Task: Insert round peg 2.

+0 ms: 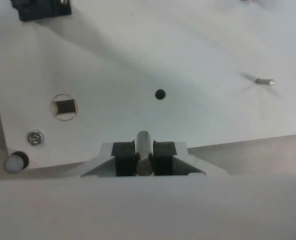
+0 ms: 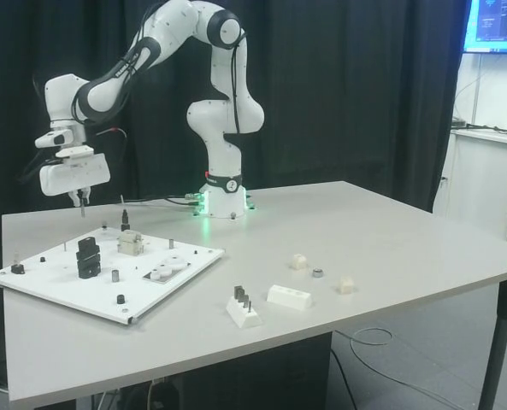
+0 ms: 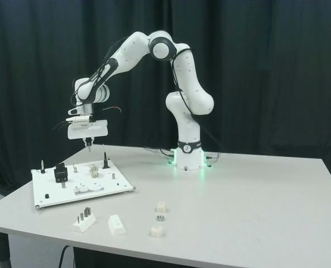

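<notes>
Fingers [image 1: 144,159] are pinching the peg [image 1: 143,150] low centre in the wrist view, hanging above the board [image 2: 193,256] at left of the desk [image 2: 390,239]; I reckon slight misalignment with the hole [image 1: 160,94] could jam it.

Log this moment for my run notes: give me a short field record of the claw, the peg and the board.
claw: shut on round peg, raised above the board
round peg: grey metal, held between the black fingers
round hole: black, open, in the white board
square hole: open, nothing in it
stage: peg not yet inserted
table: grey, board lies on it
</notes>
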Controlling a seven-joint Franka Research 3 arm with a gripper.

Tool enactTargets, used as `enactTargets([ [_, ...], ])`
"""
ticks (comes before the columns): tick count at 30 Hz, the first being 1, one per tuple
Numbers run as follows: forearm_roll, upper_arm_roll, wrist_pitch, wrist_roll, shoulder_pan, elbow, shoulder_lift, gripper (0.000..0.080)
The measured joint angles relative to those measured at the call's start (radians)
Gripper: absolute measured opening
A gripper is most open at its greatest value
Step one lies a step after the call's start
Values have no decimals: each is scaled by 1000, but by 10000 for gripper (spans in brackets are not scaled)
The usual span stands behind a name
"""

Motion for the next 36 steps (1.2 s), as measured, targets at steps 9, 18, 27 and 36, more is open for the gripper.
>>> enactTargets([
  [9, 0, 0, 48, 21, 11, -37, 1, 71],
  [18, 0, 1, 78, 74, 33, -52, 14, 71],
  [27, 0, 5, 120, 125, 64, -55, 50, 71],
  [36, 14, 9, 149, 139, 85, -55, 93, 71],
])
